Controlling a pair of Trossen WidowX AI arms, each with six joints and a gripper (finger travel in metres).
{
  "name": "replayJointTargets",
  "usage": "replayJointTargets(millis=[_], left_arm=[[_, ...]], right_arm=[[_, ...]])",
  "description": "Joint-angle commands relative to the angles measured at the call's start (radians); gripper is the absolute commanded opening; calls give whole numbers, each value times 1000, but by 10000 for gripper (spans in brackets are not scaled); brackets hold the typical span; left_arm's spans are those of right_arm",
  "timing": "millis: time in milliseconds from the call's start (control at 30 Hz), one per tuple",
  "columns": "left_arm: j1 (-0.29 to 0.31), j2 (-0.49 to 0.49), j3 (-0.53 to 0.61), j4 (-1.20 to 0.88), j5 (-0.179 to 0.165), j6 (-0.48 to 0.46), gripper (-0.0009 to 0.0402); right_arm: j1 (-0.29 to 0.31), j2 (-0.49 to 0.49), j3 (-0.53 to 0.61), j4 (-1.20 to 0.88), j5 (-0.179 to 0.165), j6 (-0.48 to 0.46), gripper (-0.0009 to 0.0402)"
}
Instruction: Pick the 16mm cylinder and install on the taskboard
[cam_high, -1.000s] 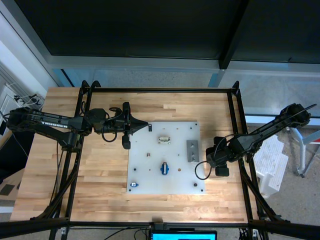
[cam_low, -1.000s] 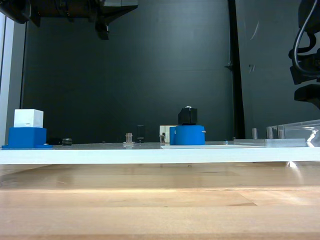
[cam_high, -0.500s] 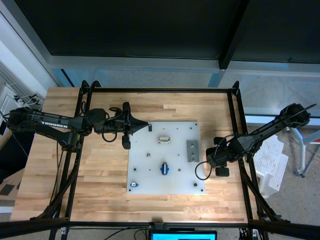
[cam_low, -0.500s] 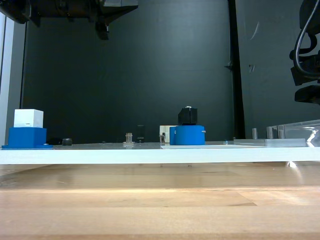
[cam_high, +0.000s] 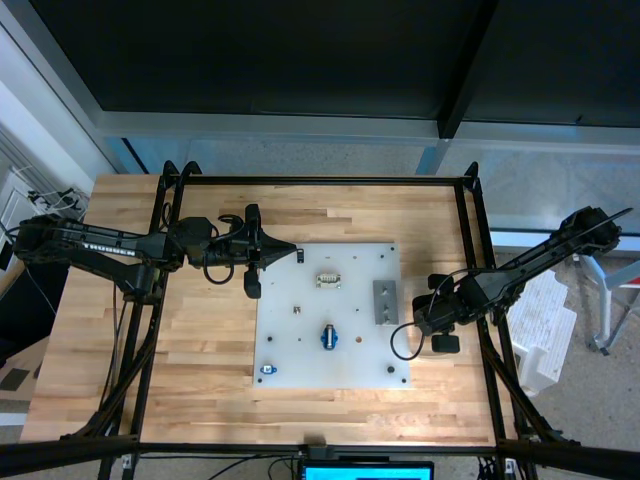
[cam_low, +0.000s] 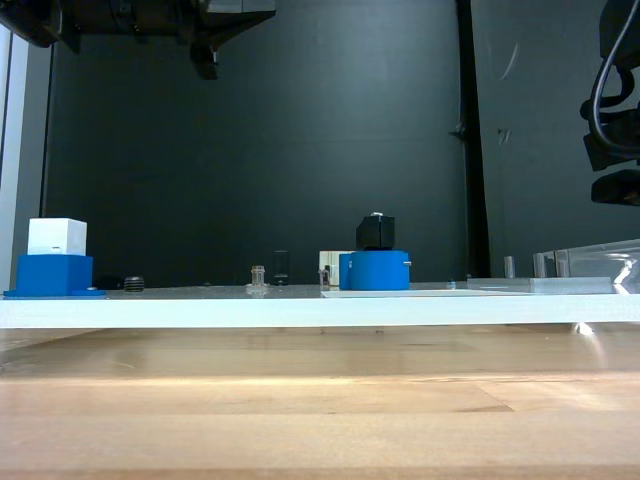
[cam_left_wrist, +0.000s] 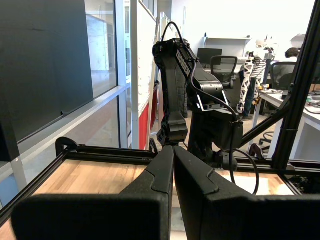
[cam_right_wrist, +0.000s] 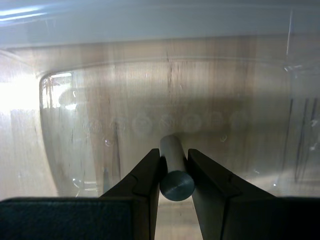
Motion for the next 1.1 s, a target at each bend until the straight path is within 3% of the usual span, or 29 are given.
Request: replayJointTargets(millis=[33,533,1100], left_arm=[[0,0,0,0,0,0,0],[0,0,0,0,0,1,0],[0,0,0,0,0,0,0]], right_arm=[[-1,-2,34,-45,0,-1,11],[-3,10,231,-166,0,-2,12],[-19,228,434,-184,0,-7,12]])
